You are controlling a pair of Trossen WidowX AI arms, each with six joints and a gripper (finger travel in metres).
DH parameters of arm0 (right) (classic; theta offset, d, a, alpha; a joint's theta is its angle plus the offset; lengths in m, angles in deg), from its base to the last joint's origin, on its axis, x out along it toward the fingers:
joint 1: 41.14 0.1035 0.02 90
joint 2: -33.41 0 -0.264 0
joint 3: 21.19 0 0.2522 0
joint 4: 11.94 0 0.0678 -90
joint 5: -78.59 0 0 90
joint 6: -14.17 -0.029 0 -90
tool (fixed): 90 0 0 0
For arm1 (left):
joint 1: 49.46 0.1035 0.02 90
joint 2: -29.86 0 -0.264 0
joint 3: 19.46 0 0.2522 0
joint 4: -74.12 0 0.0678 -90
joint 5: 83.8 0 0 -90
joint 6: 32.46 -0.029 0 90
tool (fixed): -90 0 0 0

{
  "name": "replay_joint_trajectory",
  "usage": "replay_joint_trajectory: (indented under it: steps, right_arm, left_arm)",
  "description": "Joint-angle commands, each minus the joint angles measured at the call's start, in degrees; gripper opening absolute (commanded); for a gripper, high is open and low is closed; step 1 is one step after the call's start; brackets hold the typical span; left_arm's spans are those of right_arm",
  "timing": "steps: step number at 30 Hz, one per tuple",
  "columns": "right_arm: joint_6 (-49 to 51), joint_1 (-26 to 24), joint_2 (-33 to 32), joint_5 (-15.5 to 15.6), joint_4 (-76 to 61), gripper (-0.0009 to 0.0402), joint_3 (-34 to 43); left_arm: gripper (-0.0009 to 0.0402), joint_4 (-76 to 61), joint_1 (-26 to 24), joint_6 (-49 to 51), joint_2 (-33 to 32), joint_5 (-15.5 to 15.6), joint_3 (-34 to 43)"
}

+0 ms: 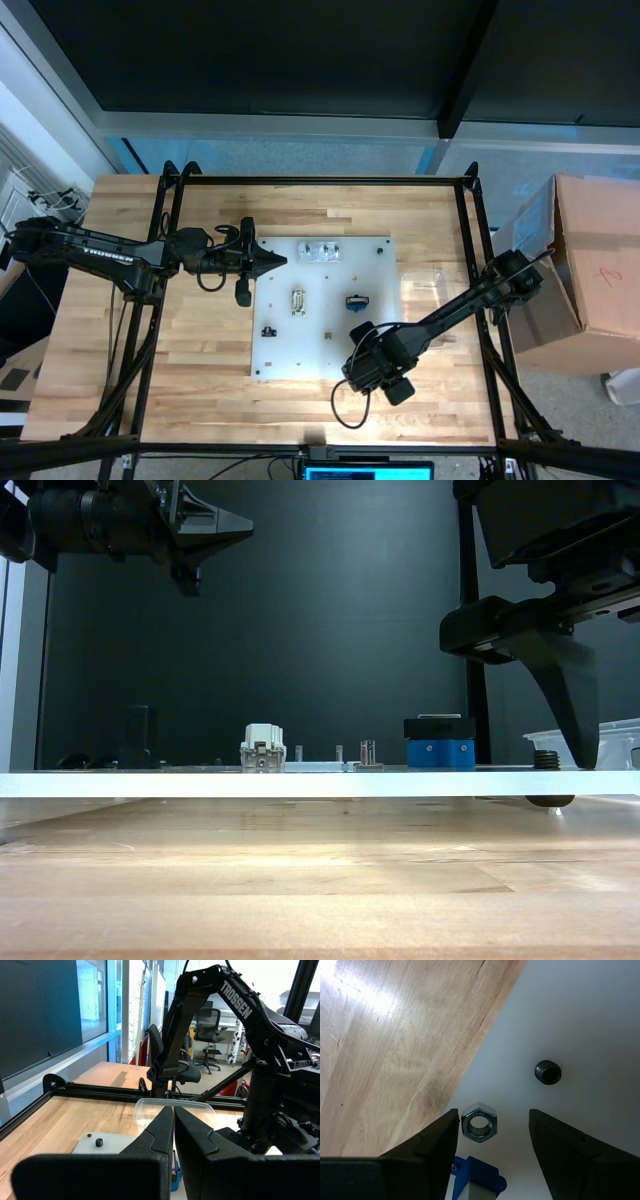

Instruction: Unfasten the M12 nut and place it in the container

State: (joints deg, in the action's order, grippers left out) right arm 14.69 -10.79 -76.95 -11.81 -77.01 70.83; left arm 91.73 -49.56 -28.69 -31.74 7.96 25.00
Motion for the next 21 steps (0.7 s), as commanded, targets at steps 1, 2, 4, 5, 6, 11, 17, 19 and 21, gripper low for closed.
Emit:
replay_joint_trajectory:
  steps: [1,2,4,5,6,11,17,19,21]
  right_arm:
    - [0.46,0.07,0.17,0.17,-0.2,0.0162,-0.5]
    - [0.46,0.07,0.37,0.2,-0.2,0.0155,-0.57]
    - [0.46,0.07,0.42,0.2,-0.22,0.014,-0.61]
    - [0.46,0.07,0.46,0.2,-0.22,0.0132,-0.66]
    - [0.46,0.09,0.46,0.22,-0.24,0.0124,-0.68]
    - [0.42,0.17,0.76,0.17,-0.28,0.008,-0.87]
    - [0.15,0.24,1.22,0.17,-0.74,0.0035,-0.87]
    - [0.15,0.28,1.57,0.17,-0.96,0.0026,-0.87]
    - [0.15,0.26,2.23,0.17,-1.27,0.002,-0.87]
  left_arm:
    - [0.0,0.0,0.0,-0.02,0.0,-0.02,0.02]
    - [0.0,0.0,0.02,-0.02,0.0,-0.02,0.02]
    - [0.0,0.02,0.02,-0.02,0.0,0.0,0.02]
    - [0.0,0.02,0.02,-0.02,0.0,-0.02,0.02]
    - [0.0,0.0,0.02,-0.02,0.0,-0.02,0.02]
    - [0.0,0.0,0.0,-0.02,0.0,-0.02,0.02]
    - [0.0,0.0,0.02,-0.02,0.0,0.0,0.02]
    - [0.0,0.0,0.02,-0.02,0.0,-0.02,0.02]
    - [0.0,0.0,0.0,-0.02,0.0,-0.02,0.02]
